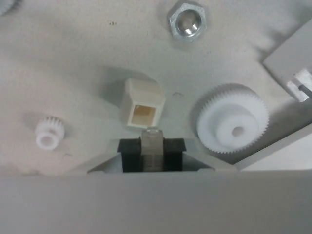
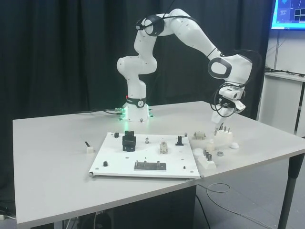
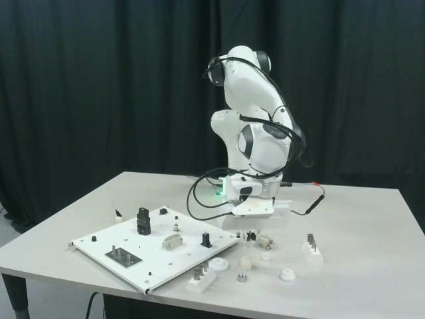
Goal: Insert Ethernet.
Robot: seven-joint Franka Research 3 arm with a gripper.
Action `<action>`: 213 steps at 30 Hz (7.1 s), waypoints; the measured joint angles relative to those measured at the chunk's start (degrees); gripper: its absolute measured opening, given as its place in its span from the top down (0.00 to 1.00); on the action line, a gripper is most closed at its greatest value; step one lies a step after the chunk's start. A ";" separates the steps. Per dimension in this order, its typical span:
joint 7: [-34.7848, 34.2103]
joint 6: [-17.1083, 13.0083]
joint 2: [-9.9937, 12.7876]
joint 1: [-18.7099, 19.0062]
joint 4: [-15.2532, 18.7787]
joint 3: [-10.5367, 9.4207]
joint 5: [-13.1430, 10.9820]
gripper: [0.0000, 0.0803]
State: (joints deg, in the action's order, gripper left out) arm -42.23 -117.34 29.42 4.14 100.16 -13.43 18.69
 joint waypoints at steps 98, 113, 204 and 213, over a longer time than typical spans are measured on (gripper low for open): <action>1.83 11.14 -14.48 -11.34 5.82 31.57 -0.45 0.89; -0.26 4.34 -21.97 -11.34 17.06 38.60 -2.57 0.89; -32.50 2.17 -44.07 -13.89 36.36 54.47 -7.59 0.89; -25.34 2.30 -45.36 -16.71 36.43 54.47 -6.73 0.89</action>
State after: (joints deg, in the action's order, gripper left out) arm -67.57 -115.04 -15.94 -12.57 136.59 41.04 11.96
